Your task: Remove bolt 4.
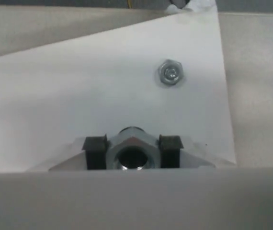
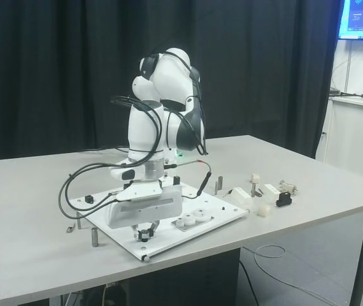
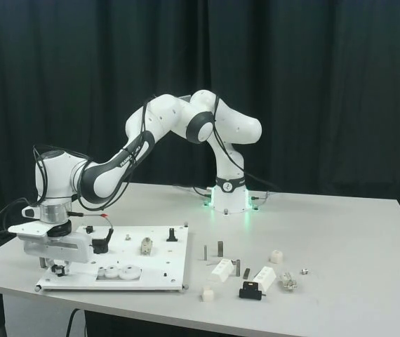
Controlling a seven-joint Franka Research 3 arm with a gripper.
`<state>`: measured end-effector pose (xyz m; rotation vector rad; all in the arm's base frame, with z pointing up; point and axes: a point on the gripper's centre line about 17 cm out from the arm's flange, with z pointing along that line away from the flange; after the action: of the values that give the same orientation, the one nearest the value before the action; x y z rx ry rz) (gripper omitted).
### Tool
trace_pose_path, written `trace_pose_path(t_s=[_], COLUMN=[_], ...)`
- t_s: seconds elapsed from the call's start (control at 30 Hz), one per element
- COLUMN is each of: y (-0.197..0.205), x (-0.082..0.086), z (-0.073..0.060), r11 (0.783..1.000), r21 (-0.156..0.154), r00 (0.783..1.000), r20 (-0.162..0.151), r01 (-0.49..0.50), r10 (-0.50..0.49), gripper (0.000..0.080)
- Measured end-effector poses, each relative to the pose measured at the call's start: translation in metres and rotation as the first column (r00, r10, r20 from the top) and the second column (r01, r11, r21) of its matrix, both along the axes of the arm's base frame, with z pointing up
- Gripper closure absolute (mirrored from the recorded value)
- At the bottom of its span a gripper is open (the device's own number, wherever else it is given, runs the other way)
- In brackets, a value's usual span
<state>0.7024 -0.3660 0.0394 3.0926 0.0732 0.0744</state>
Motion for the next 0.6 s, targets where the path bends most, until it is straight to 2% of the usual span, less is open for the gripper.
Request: trace_pose_path(t_s=[0.4,0.5,0.6], y=[-0.0007,-0.0006,-0.0004], x=[0.0000,-0.0001,0.0000], z=[0.0004,0.0005,0.0006], r11=[0.992,0.987,0.973], r21=[-0.008,-0.009,-0.011], r00=[0.992,0.987,0.973], r20=[-0.007,-0.009,-0.013], r01=[-0.130,-0.161,-0.230], r10=[0.130,0.161,0.229], gripper=[0.0574,0.0574,0.0574])
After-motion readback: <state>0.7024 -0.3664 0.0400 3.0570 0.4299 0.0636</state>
